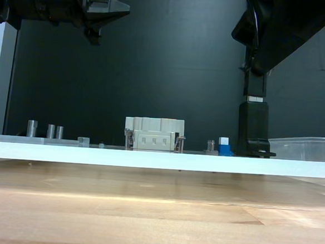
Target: Remove the USB connector from the USB hub and place in the container
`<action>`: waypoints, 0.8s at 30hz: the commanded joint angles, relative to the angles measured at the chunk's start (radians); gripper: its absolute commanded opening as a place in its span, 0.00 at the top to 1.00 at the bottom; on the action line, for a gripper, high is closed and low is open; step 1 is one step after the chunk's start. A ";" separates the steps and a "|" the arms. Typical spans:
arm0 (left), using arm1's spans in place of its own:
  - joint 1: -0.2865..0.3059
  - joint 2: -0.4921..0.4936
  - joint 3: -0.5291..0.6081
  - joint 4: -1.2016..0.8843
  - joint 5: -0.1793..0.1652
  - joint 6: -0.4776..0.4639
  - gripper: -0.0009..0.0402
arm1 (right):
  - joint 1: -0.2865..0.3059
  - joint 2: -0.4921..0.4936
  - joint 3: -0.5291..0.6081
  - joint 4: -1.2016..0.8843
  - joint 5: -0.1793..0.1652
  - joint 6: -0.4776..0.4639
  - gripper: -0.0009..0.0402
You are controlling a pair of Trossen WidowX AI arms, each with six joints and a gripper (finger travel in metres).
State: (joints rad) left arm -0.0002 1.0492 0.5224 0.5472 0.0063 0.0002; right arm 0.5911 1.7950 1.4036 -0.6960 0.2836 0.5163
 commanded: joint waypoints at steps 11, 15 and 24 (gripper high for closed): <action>0.000 0.000 0.000 0.000 0.000 0.000 0.98 | -0.032 0.097 0.159 -0.152 -0.076 -0.072 0.98; 0.000 0.000 0.000 0.000 0.000 0.000 0.98 | -0.037 0.113 0.197 -0.189 -0.075 -0.088 0.98; 0.000 0.000 0.000 0.000 0.000 0.000 0.98 | -0.036 0.107 0.188 -0.166 -0.041 -0.078 0.98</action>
State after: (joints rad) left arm -0.0002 1.0492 0.5228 0.5472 0.0063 0.0002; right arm 0.5541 1.9064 1.5982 -0.8757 0.2176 0.4355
